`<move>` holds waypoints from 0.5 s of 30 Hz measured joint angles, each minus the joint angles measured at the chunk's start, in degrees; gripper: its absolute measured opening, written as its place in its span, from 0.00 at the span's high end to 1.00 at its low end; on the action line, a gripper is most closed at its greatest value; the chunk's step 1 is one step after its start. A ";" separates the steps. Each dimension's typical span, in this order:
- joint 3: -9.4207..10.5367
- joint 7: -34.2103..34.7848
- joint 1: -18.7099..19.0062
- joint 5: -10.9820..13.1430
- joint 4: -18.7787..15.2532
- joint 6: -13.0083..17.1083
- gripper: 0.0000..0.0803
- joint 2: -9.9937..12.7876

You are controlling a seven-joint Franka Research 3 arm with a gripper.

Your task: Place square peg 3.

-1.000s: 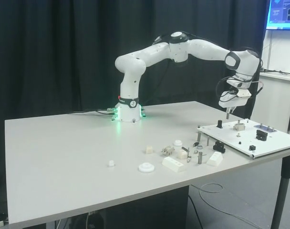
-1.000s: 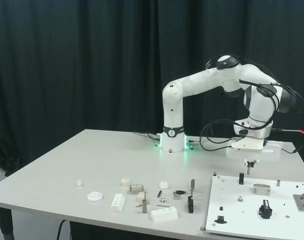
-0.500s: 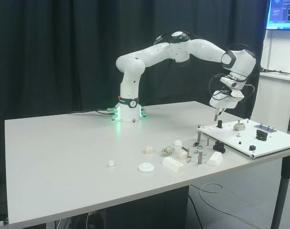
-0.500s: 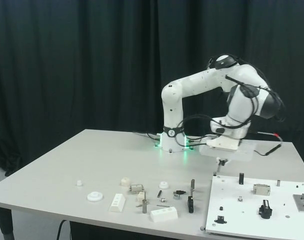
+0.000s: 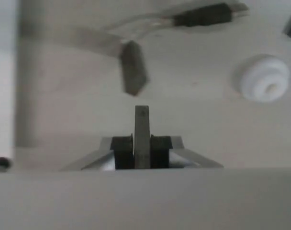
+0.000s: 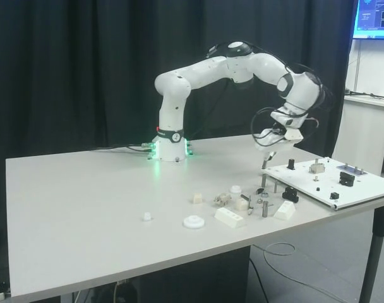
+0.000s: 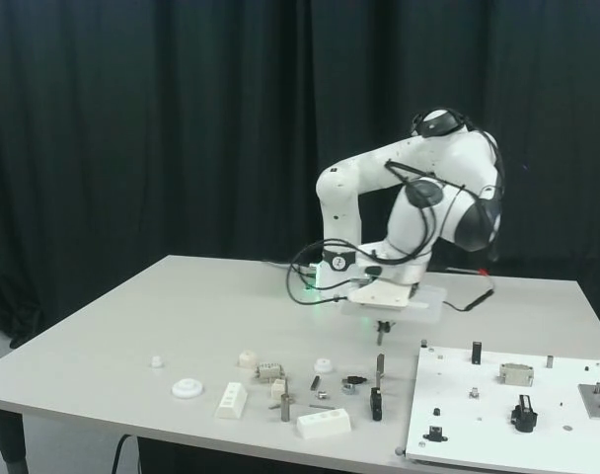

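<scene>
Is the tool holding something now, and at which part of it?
Yes: a grey peg, pinched near one end between the tool's black pads; the rest sticks out.

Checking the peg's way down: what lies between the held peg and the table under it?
Nothing: in the second room view the gripper holds the peg over bare table, just behind an upright pin.

Two distant room cameras face the table (image 6: 84, 189) and arm (image 7: 399, 168) from different sides, sharing the scattered parts; wrist camera looks down close.
</scene>
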 joint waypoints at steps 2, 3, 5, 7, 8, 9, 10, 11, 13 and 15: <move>0.03 -1.62 -0.43 0.09 -0.98 0.55 0.91 0.00; 0.04 -2.40 -0.64 0.17 -1.45 0.87 0.91 0.00; 0.10 -3.94 -1.11 0.40 -2.31 1.58 0.91 0.01; 0.18 -5.40 -1.59 0.72 -3.12 2.28 0.91 0.03; 0.23 -6.04 -1.82 0.91 -3.45 2.61 0.91 0.05; 0.30 -6.74 -2.07 1.16 -3.79 2.97 0.91 0.07; 0.37 -7.43 -2.31 1.48 -4.13 3.36 0.91 0.11; 0.47 -8.16 -2.56 1.88 -4.47 3.79 0.91 0.16; 0.69 -9.53 -3.07 2.62 -5.15 4.47 0.91 0.29; 0.99 -10.58 -3.55 3.30 -5.67 5.08 0.91 0.42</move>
